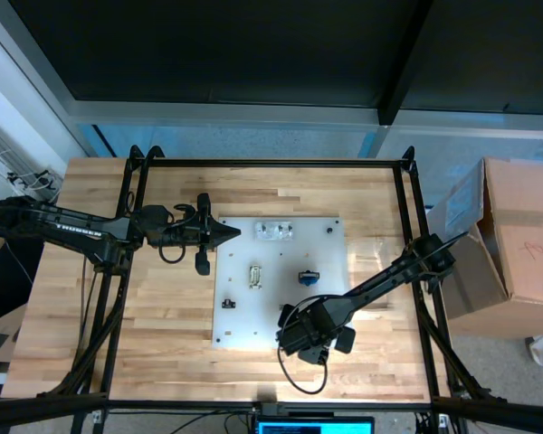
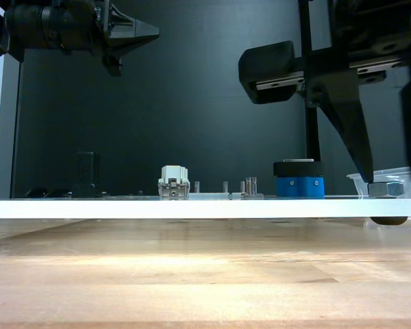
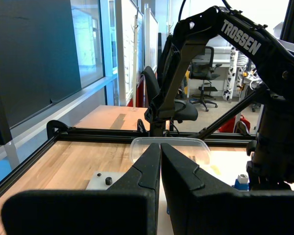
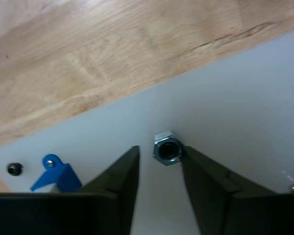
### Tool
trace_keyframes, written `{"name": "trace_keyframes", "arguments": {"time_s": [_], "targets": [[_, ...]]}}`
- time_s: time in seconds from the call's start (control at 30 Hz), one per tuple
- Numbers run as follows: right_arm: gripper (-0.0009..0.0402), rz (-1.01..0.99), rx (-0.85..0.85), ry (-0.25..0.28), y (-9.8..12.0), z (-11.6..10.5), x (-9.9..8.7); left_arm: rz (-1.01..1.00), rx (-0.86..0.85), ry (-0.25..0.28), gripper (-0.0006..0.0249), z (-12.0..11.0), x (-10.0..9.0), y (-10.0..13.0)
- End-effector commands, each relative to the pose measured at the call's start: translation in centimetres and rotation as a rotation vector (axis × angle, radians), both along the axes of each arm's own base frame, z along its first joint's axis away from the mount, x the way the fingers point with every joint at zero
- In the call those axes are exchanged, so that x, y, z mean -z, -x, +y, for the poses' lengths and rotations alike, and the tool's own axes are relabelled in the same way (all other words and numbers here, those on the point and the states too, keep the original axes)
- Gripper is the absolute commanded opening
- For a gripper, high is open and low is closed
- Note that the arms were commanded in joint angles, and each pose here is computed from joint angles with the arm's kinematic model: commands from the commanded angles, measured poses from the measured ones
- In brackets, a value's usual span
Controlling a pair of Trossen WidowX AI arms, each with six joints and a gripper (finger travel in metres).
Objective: Unfasten the M12 nut and place it in the container
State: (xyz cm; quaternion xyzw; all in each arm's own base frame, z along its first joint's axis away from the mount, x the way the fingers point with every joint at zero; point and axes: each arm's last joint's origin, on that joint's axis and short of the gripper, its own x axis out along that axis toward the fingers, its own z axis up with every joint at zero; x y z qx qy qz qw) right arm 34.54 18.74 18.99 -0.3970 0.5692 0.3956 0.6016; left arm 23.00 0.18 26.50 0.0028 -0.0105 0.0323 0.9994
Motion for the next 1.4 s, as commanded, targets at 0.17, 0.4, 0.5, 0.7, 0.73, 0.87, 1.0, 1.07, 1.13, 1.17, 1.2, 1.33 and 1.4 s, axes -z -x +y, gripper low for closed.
{"name": "trace_keyframes", "arguments": {"time_s": [0.17,0.4,0.5,0.7,0.73,0.87,1.0,1.07,1.13,1.17,1.2,1.33,1.4], "targets": [[0.0197,-0.018,0.272,-0.019,0.9,-0.5,-2.6,0.0,0.0,0.0,0.0,0.0,0.0,0.0],[0.0137,-0.041,0.816,-0.09,1.7,-0.9,-4.3,0.0,0.0,0.0,0.0,0.0,0.0,0.0],[0.0077,-0.035,0.965,-0.112,2.1,-1.0,-4.2,0.0,0.0,0.0,0.0,0.0,0.0,0.0],[0.001,0.015,1.046,-0.231,2.5,-0.2,-2.5,0.0,0.0,0.0,0.0,0.0,0.0,0.0],[0.0009,0.012,1.068,-0.241,2.5,-0.2,-2.1,0.0,0.0,0.0,0.0,0.0,0.0,0.0],[0.0002,0.014,1.092,-0.243,2.6,-0.1,-1.1,0.0,0.0,0.0,0.0,0.0,0.0,0.0],[0.0,0.018,1.095,-0.222,2.5,0.0,-0.5,0.0,0.0,0.0,0.0,0.0,0.0,0.0],[0.0,0.021,1.098,-0.21,2.4,0.0,-0.1,0.0,0.0,0.0,0.0,0.0,0.0,0.0],[0.0,0.024,1.099,-0.204,2.4,0.0,0.2,0.0,0.0,0.0,0.0,0.0,0.0,0.0],[0.0,0.025,1.1,-0.202,2.3,0.0,0.3,0.0,0.0,0.0,0.0,0.0,0.0,0.0],[0.0,0.027,1.1,-0.199,2.3,0.0,0.4,0.0,0.0,0.0,0.0,0.0,0.0,0.0],[0.0,0.023,1.101,-0.195,2.3,0.0,0.4,0.0,0.0,0.0,0.0,0.0,0.0,0.0],[0.0,0.009,1.104,-0.187,2.3,-0.1,0.4,0.0,0.0,0.0,0.0,0.0,0.0,0.0]]}}
